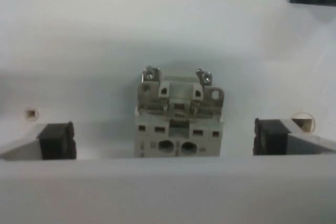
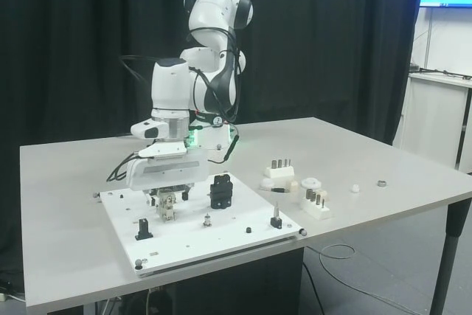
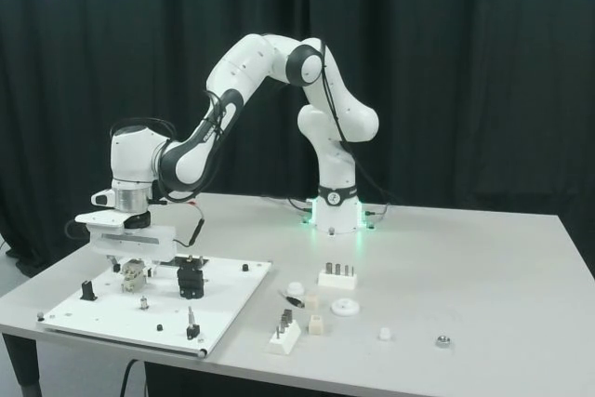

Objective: Insert waterproof.

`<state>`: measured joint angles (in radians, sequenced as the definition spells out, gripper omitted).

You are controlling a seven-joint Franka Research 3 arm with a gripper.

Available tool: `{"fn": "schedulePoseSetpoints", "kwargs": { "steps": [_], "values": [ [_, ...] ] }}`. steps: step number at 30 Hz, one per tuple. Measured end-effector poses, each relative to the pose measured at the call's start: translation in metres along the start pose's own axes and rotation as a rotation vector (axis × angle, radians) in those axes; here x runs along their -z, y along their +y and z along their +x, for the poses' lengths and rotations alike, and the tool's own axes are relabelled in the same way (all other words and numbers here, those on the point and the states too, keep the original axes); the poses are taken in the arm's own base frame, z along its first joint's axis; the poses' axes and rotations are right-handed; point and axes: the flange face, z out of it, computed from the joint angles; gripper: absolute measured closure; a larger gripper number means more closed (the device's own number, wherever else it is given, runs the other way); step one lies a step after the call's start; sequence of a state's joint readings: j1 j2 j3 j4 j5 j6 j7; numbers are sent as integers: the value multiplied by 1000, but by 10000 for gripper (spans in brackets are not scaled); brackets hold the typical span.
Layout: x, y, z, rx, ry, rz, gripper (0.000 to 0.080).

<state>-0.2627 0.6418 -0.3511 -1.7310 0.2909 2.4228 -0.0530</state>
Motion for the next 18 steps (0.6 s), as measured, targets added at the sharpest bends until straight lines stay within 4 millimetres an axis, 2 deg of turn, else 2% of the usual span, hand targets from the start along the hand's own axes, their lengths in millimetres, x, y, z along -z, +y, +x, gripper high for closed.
{"fn": "schedulePoseSetpoints", "kwargs": {
  "steps": [1,2,10,11,18],
  "values": [
    [0,0,0,2,0,-2,164],
    [1,0,0,4,1,-4,36],
    [11,0,2,9,8,-18,36],
    [12,0,2,10,6,-19,5],
    [28,-4,0,5,-15,-23,3]
  ]
}}
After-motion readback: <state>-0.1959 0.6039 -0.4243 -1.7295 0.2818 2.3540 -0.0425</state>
